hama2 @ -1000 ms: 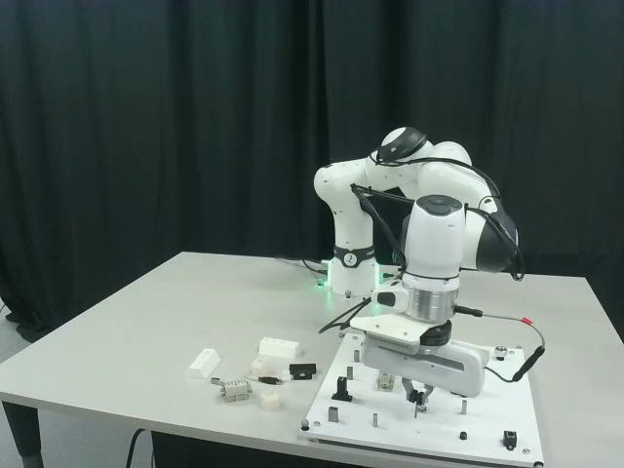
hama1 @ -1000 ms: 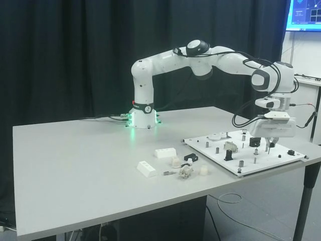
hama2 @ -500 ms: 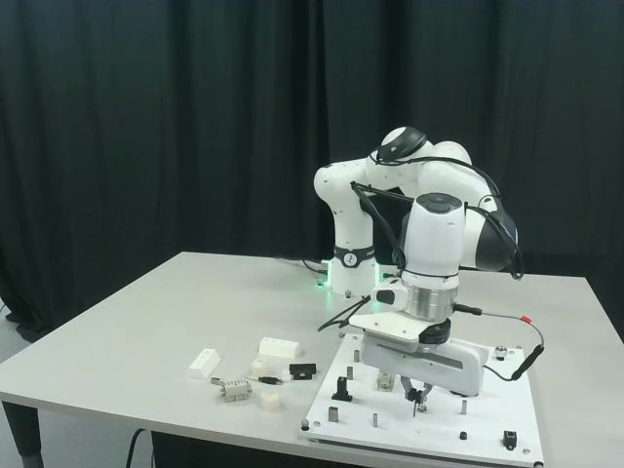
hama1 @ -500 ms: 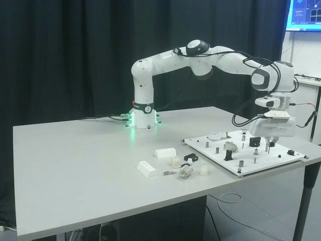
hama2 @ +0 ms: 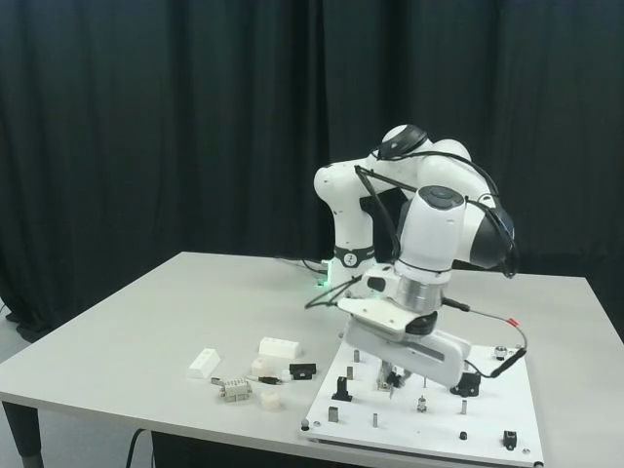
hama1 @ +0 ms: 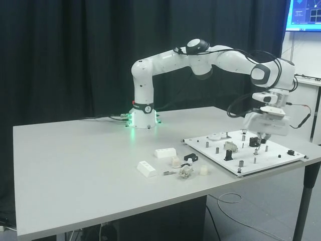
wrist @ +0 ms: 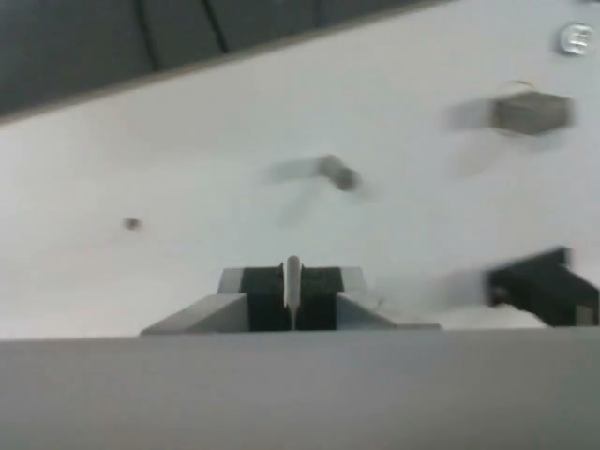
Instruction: Place round peg 1.
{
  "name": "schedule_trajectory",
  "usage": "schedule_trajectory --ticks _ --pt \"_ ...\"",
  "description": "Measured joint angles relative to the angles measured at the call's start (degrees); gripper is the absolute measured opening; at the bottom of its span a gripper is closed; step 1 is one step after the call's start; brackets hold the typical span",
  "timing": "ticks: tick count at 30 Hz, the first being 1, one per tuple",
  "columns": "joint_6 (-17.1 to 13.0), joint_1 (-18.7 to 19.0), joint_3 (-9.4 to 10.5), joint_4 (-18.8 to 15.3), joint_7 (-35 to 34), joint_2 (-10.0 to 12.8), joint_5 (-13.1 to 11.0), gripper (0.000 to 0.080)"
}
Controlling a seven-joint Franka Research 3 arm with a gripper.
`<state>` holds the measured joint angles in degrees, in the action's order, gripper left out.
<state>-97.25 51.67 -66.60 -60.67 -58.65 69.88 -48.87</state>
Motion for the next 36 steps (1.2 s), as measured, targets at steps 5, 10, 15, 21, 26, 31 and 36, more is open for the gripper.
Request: schedule_trajectory --ticks 5,10,15,21,26,31,36 --pt "3.14 -0.04 -1.80 -0.24 1.53 0.00 1.13 0.0031" --pt "5.30 -0.05 -3.41 -1.29 3.73 0.04 1.93 0.0031" --pt "6.15 0.03 -4.69 -3.33 6.01 0.08 2.28 0.0031" --pt "6.31 0.42 -6.49 -6.79 9.60 0.32 2.27 0.0031" --pt "6.10 1.09 -8.36 -10.30 13.31 0.68 1.90 0.0031" --pt "5.34 2.10 -10.85 -14.14 17.25 1.52 0.44 0.0031" --pt "4.00 3.29 -13.21 -18.43 21.53 2.50 -1.20 0.0031"
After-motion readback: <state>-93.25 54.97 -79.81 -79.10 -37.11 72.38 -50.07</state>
